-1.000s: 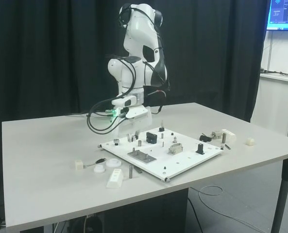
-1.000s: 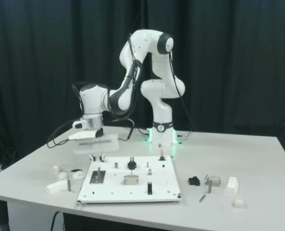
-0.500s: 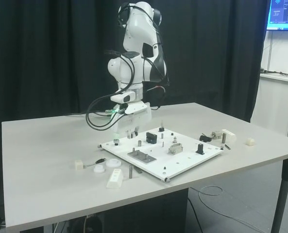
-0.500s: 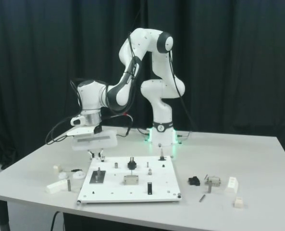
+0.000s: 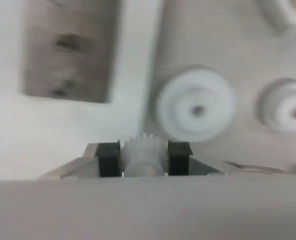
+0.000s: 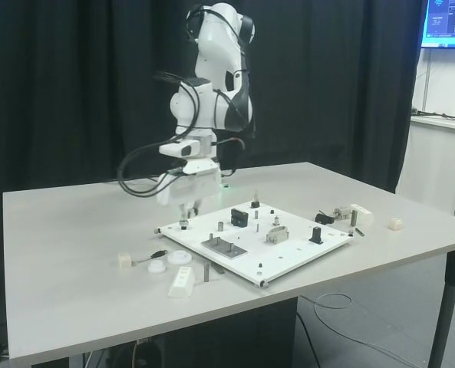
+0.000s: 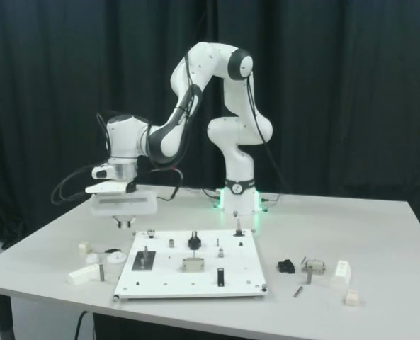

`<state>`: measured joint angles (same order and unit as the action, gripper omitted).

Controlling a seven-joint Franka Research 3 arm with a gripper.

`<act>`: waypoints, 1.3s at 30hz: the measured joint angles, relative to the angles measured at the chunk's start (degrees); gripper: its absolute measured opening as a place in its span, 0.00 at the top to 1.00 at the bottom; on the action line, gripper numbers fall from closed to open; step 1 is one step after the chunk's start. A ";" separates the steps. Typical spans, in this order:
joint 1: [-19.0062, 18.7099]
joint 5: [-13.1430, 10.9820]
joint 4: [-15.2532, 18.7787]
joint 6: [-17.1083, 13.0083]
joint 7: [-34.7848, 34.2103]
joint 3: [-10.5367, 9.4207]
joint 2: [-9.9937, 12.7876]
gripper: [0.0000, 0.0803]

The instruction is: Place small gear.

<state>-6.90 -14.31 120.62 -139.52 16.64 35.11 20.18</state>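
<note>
Hand (image 5: 144, 159) clamped on small gear (image 5: 144, 154), black fingers (image 5: 108, 159) against opposite sides of toothed rim. Gear carried above worktop (image 6: 74, 230), beside edge of white board (image 6: 288, 253), over loose large gear (image 5: 196, 104). I judge: carry to board peg, centre bore, descend straight, release late. Gear axis looks vertical, faces level; no long axis.

No legible text, label, brand, number or sign appears in any view. The wall screen (image 6: 447, 23) beyond the tabletop's far right corner shows lines too small to read.
</note>
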 joint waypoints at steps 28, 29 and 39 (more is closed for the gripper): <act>15.02 -6.44 -24.26 1.46 12.27 -6.53 20.15 0.75; 15.44 -6.49 -24.96 1.94 12.34 -6.83 20.50 0.75; 17.76 -8.48 -30.16 4.25 13.06 -8.74 24.21 0.75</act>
<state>10.85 -22.79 90.45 -135.27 29.69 26.38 44.39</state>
